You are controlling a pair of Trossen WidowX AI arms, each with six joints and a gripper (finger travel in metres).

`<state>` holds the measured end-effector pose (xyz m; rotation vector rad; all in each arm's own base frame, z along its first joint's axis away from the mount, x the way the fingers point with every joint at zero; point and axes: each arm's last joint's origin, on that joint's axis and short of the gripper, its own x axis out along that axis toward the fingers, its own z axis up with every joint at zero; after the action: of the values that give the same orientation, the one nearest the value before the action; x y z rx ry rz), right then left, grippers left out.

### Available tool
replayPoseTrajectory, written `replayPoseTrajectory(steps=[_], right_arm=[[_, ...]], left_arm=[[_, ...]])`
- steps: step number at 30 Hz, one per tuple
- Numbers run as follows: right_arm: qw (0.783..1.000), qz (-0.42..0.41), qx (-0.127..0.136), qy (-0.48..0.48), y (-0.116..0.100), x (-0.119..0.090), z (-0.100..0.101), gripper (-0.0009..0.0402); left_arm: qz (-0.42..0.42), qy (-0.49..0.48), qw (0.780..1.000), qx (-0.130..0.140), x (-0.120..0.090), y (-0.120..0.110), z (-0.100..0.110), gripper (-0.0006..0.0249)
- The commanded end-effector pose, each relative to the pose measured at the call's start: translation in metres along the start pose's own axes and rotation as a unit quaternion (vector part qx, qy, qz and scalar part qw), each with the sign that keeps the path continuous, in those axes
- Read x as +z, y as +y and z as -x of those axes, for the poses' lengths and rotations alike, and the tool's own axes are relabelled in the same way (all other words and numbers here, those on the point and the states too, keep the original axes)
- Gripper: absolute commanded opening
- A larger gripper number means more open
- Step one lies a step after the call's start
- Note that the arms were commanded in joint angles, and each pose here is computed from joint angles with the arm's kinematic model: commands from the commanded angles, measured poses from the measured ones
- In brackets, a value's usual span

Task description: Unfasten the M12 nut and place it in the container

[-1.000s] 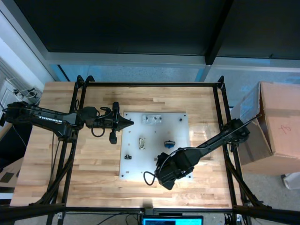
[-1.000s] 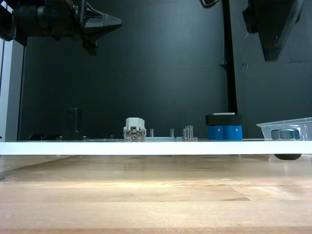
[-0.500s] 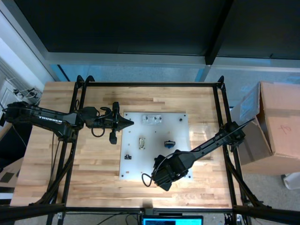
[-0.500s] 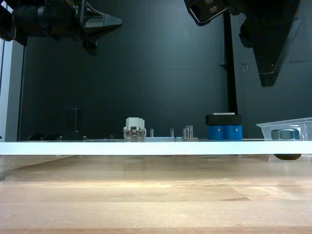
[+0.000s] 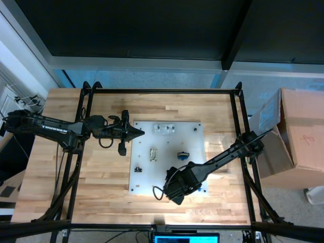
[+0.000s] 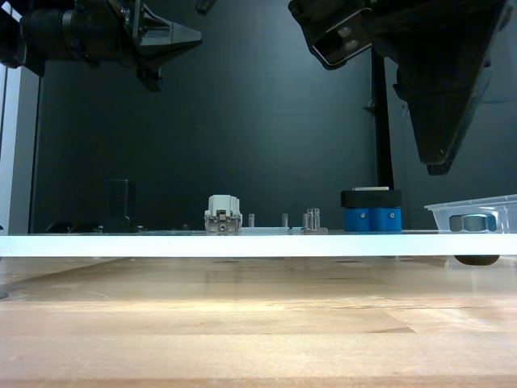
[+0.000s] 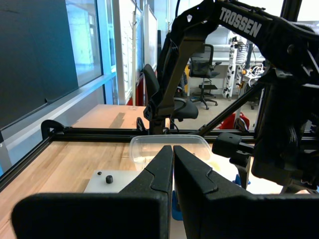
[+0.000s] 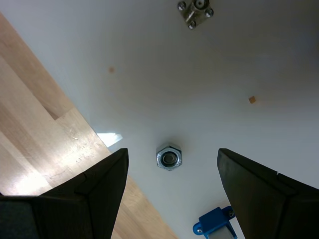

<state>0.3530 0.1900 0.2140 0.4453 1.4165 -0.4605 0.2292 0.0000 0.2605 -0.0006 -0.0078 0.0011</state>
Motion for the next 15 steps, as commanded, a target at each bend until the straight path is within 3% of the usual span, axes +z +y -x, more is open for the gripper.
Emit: replayPoseTrajectory(steps=[1, 15], right_arm=[[1.0, -0.005, 0.005, -0.001, 0.0, 0.0, -0.004, 0.0249], [1.0, -0.016, 0.008, -0.001, -0.007, 0.004, -0.023, 0.0249]], left_arm=[[0.0, 0.0, 1.0, 0.0, 0.0, 0.0, 0.0, 0.0], [0.0, 0.0, 1.0, 0.0, 0.0, 0.0, 0.0, 0.0]])
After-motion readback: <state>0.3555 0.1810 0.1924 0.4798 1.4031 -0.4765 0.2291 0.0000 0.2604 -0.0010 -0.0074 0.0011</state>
